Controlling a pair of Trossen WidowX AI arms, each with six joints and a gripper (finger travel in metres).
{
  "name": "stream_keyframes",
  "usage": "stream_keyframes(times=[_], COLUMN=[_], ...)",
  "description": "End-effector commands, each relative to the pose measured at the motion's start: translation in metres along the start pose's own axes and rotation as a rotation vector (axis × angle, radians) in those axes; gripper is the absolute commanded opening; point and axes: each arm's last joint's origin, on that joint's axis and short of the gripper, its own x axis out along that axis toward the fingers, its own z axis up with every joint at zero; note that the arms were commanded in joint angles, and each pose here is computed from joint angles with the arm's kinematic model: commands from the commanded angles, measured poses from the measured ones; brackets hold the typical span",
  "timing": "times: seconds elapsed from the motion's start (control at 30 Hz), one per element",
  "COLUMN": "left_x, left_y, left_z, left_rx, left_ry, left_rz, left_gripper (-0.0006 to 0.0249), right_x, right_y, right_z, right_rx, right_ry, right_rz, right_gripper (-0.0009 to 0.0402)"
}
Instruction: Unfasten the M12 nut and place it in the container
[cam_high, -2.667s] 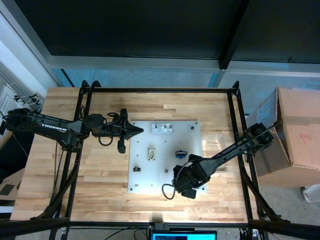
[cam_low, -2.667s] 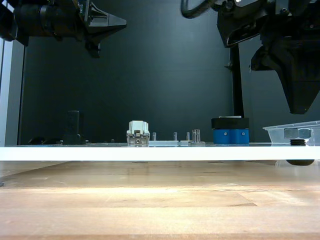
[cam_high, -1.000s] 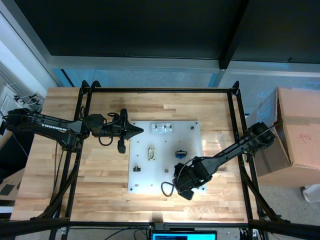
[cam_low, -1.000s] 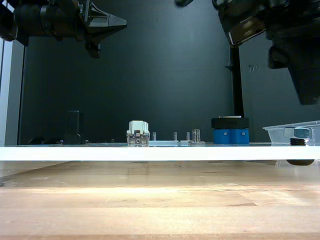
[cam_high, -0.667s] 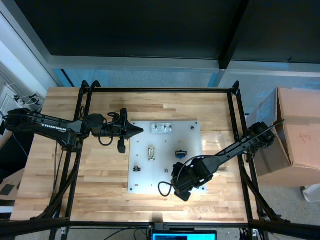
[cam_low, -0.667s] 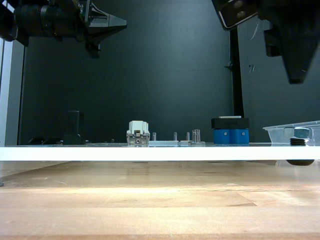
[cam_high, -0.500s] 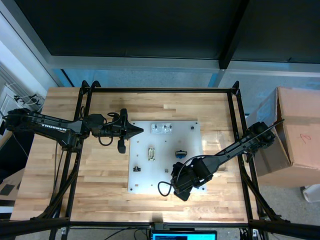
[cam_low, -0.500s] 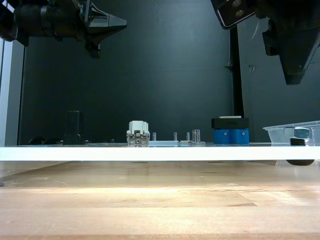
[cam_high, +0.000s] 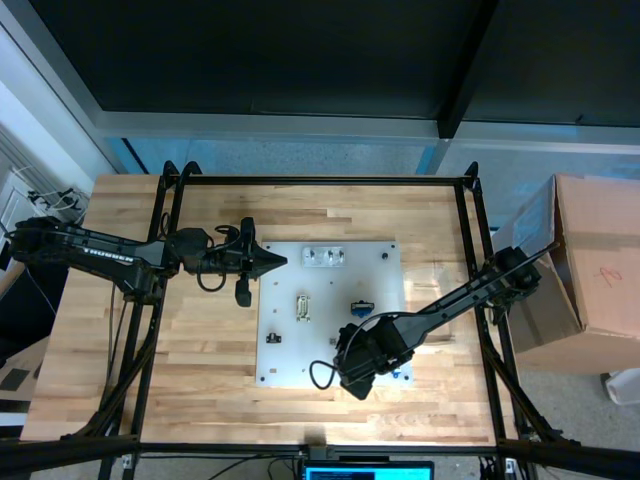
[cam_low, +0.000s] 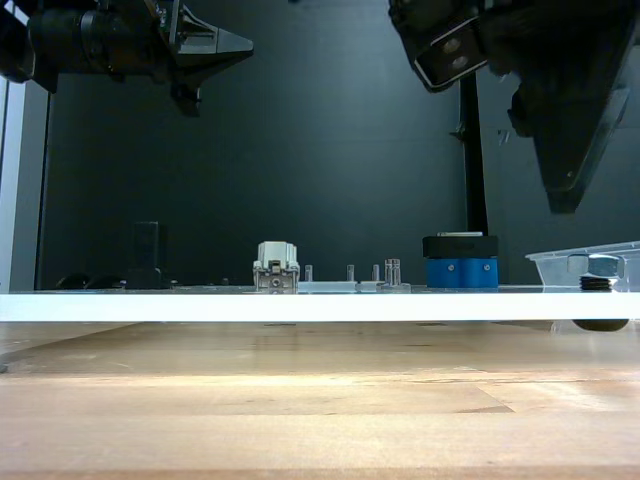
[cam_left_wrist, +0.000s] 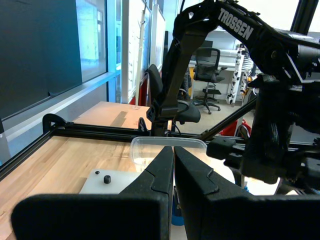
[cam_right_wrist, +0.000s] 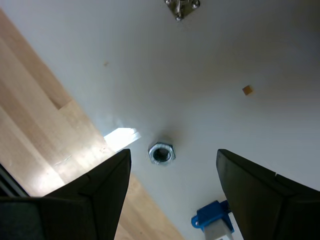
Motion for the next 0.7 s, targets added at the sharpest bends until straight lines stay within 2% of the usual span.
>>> stream_keyframes(times=[0.03,0.4,0.7], left_x=[0.0,0.0,0.0], left_y=[0.0,0.0,0.0], left_z=[0.0,0.0,0.0], left_rx=[0.0,0.0,0.0], left_ry=[0.0,0.0,0.0], left_rz=[0.0,0.0,0.0], left_gripper=[0.0,0.0,0.0], right_x=[0.008,0.028,0.033], right_y=[0.002,0.005,0.003], right_z=[0.0,0.0,-0.001], right_rx=[-0.001,-0.016,-0.017], right_ry=[0.002,0.04,0.033], right_rz=[0.005,-0.015,-0.02], right_gripper=[0.0239,0.0228,0.0185])
